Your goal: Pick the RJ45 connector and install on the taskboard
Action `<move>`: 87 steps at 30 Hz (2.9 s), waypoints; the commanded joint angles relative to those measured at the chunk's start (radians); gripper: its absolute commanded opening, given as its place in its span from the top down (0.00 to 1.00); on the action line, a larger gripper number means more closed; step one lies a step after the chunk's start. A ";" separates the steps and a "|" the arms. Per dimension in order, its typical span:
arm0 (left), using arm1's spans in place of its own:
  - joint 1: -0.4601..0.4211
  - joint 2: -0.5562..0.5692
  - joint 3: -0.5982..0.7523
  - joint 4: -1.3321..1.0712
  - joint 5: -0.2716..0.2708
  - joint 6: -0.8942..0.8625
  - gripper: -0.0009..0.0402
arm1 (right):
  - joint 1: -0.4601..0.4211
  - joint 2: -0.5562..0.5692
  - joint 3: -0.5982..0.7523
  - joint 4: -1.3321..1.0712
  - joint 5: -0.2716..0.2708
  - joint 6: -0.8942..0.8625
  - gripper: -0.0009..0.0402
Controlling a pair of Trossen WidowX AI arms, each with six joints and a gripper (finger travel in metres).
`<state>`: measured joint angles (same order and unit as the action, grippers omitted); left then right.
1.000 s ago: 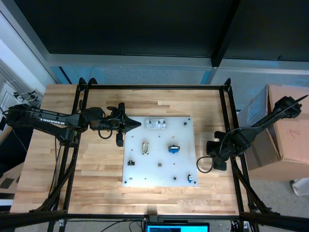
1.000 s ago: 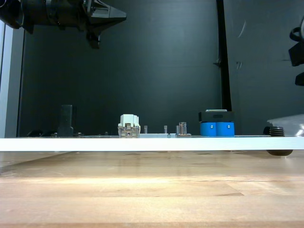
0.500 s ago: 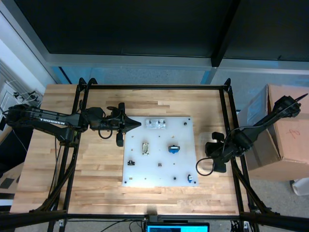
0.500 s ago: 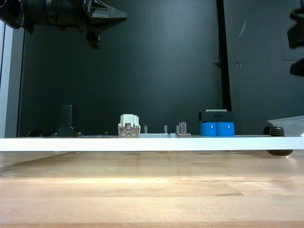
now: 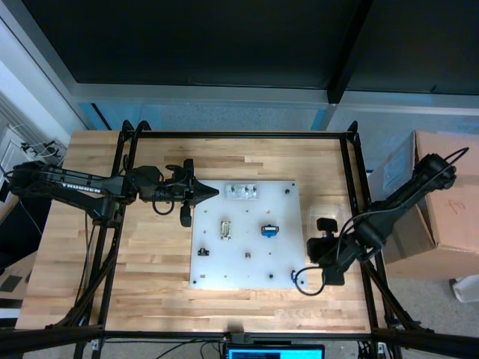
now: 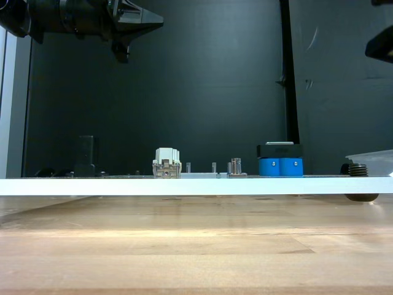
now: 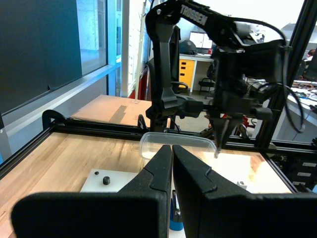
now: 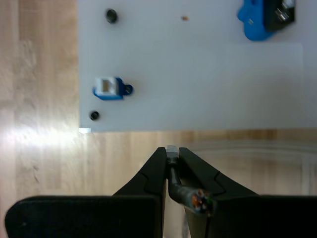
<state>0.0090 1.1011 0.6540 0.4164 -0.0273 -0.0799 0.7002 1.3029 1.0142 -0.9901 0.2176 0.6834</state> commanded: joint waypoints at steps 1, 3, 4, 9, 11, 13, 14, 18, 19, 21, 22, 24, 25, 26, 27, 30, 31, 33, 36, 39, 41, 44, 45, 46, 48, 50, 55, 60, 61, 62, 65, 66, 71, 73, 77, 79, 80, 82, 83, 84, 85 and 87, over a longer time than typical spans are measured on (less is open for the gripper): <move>0.000 0.000 0.000 0.000 0.000 0.000 0.98 | 0.002 0.066 0.053 0.004 -0.003 0.000 0.98; 0.000 0.000 0.000 0.000 0.000 0.000 0.98 | 0.002 0.108 0.085 0.004 -0.001 -0.003 0.98; 0.000 0.000 0.000 0.000 0.000 0.000 0.98 | 0.002 0.127 0.100 0.005 -0.001 -0.004 0.98; 0.000 0.000 0.000 0.000 0.000 0.000 0.98 | 0.003 0.210 0.168 0.013 -0.002 -0.004 0.98; 0.000 0.000 0.000 0.000 0.000 0.000 0.98 | 0.002 0.235 0.193 0.017 -0.002 -0.004 0.98; 0.000 0.000 0.000 0.000 0.000 0.000 0.98 | 0.002 0.255 0.211 0.019 -0.003 -0.004 0.98; 0.000 0.000 0.000 0.000 0.000 0.000 0.98 | 0.000 0.264 0.220 0.019 -0.004 -0.004 0.98; 0.000 0.000 0.000 0.000 0.000 0.000 0.98 | -0.006 0.300 0.245 0.027 -0.014 -0.008 0.98; 0.000 0.000 0.000 0.000 0.000 0.000 0.98 | -0.007 0.306 0.247 0.029 -0.025 -0.011 0.98; 0.000 0.000 0.000 0.000 0.000 0.000 0.98 | -0.011 0.311 0.245 0.034 -0.035 -0.013 0.98; 0.000 0.000 0.000 0.000 0.000 0.000 0.98 | -0.012 0.314 0.243 0.035 -0.035 -0.015 0.98; 0.000 0.000 0.000 0.000 0.000 0.000 0.98 | -0.014 0.317 0.242 0.035 -0.035 -0.018 0.98; 0.000 0.000 0.000 0.000 0.000 0.000 0.98 | -0.014 0.317 0.241 0.036 -0.035 -0.018 0.98; 0.000 0.000 0.000 0.000 0.000 0.000 0.98 | -0.015 0.317 0.238 0.039 -0.035 -0.018 0.98; 0.000 0.000 0.000 0.000 0.000 0.000 0.98 | -0.015 0.317 0.235 0.042 -0.035 -0.018 0.98; 0.000 0.000 0.000 0.000 0.000 0.000 0.98 | -0.015 0.317 0.223 0.050 -0.036 -0.019 0.98; 0.000 0.000 0.000 0.000 0.000 0.000 0.98 | -0.015 0.317 0.217 0.055 -0.036 -0.019 0.98; 0.000 0.000 0.000 0.000 0.000 0.000 0.98 | -0.015 0.317 0.209 0.066 -0.036 -0.019 0.98; 0.000 0.000 0.000 0.000 0.000 0.000 0.98 | -0.015 0.317 0.205 0.079 -0.037 -0.021 0.98; 0.000 0.000 0.000 0.000 0.000 0.000 0.98 | -0.015 0.317 0.205 0.078 -0.037 -0.031 0.98; 0.000 0.000 0.000 0.000 0.000 0.000 0.98 | -0.015 0.317 0.205 0.079 -0.047 -0.036 0.98; 0.000 0.000 0.000 0.000 0.000 0.000 0.98 | -0.015 0.317 0.205 0.079 -0.053 -0.037 0.98; 0.000 0.000 0.000 0.000 0.000 0.000 0.98 | -0.015 0.317 0.205 0.079 -0.053 -0.039 0.98; 0.000 0.000 0.000 0.000 0.000 0.000 0.98 | -0.015 0.317 0.205 0.079 -0.053 -0.041 0.98; 0.000 0.000 0.000 0.000 0.000 0.000 0.98 | -0.015 0.317 0.203 0.079 -0.053 -0.043 0.98; 0.000 0.000 0.000 0.000 0.000 0.000 0.98 | -0.015 0.317 0.200 0.082 -0.053 -0.045 0.98; 0.000 0.000 0.000 0.000 0.000 0.000 0.98 | -0.015 0.317 0.198 0.084 -0.052 -0.045 0.98; 0.000 0.000 0.000 0.000 0.000 0.000 0.98 | -0.015 0.317 0.192 0.086 -0.052 -0.046 0.98; 0.000 0.000 0.000 0.000 0.000 0.000 0.98 | -0.015 0.317 0.188 0.089 -0.051 -0.046 0.98; 0.000 0.000 0.000 0.000 0.000 0.000 0.98 | -0.015 0.317 0.183 0.093 -0.048 -0.046 0.98; 0.000 0.000 0.000 0.000 0.000 0.000 0.98 | -0.015 0.317 0.156 0.124 -0.042 -0.045 0.98; 0.000 0.000 0.000 0.000 0.000 0.000 0.98 | -0.015 0.317 0.143 0.137 -0.042 -0.045 0.98; 0.000 0.000 0.000 0.000 0.000 0.000 0.98 | -0.014 0.319 0.094 0.190 -0.043 -0.043 0.98; 0.000 0.000 0.000 0.000 0.000 0.000 0.98 | -0.014 0.321 0.089 0.193 -0.045 -0.044 0.98; 0.000 0.000 0.000 0.000 0.000 0.000 0.98 | -0.014 0.320 0.086 0.194 -0.045 -0.045 0.98; 0.000 0.000 0.000 0.000 0.000 0.000 0.98 | -0.014 0.320 0.089 0.194 -0.045 -0.045 0.98; 0.000 0.000 0.000 0.000 0.000 0.000 0.98 | -0.014 0.320 0.089 0.193 -0.045 -0.044 0.98; 0.000 0.000 0.000 0.000 0.000 0.000 0.98 | -0.014 0.320 0.090 0.195 -0.046 -0.045 0.98; 0.000 0.000 0.000 0.000 0.000 0.000 0.98 | -0.014 0.319 0.090 0.196 -0.047 -0.044 0.98; 0.000 0.000 0.000 0.000 0.000 0.000 0.98 | -0.014 0.318 0.090 0.196 -0.052 -0.044 0.98; 0.000 0.000 0.000 0.000 0.000 0.000 0.98 | -0.014 0.318 0.090 0.197 -0.054 -0.044 0.98; 0.000 0.000 0.000 0.000 0.000 0.000 0.98 | -0.014 0.313 0.090 0.198 -0.054 -0.044 0.97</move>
<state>0.0090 1.1007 0.6544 0.4164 -0.0269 -0.0799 0.6853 1.6154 1.1069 -0.7914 0.1699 0.6384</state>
